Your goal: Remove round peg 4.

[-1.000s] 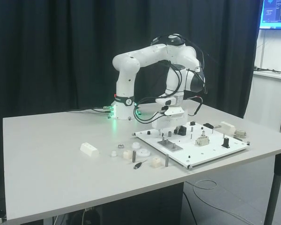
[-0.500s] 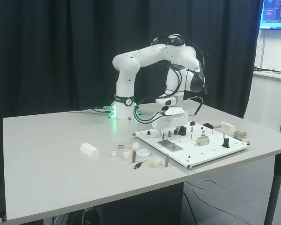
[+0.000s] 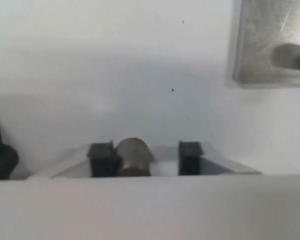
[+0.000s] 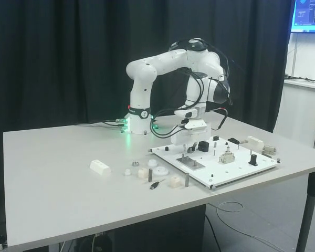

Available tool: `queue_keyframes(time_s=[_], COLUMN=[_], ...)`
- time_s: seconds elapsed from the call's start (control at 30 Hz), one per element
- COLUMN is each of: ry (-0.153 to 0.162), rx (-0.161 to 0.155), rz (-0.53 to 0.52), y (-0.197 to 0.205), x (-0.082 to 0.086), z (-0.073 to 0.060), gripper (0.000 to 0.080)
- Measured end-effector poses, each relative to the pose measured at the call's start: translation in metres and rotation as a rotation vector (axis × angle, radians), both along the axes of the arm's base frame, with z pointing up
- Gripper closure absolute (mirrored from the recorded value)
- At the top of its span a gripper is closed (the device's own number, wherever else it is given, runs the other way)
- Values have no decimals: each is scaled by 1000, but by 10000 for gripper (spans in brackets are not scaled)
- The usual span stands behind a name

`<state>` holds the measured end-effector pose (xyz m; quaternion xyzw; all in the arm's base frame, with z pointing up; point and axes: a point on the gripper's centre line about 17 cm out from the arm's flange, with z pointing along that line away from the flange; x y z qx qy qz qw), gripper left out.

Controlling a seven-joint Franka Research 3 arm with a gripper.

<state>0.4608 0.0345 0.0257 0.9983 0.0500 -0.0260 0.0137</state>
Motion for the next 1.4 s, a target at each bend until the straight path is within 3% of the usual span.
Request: queue_keyframes(time_s=[0.03, 0.07, 0.27, 0.3, 1.4], ry=[1, 1, 0, 0, 3], rx=[4, 8, 14, 14, 2], rz=[1, 3, 3, 3, 17], y=[2, 4, 6, 6, 5], x=[0, 0, 0, 0, 0], z=[0, 0, 0, 0, 9], gripper=[386, 600, 600, 653, 653])
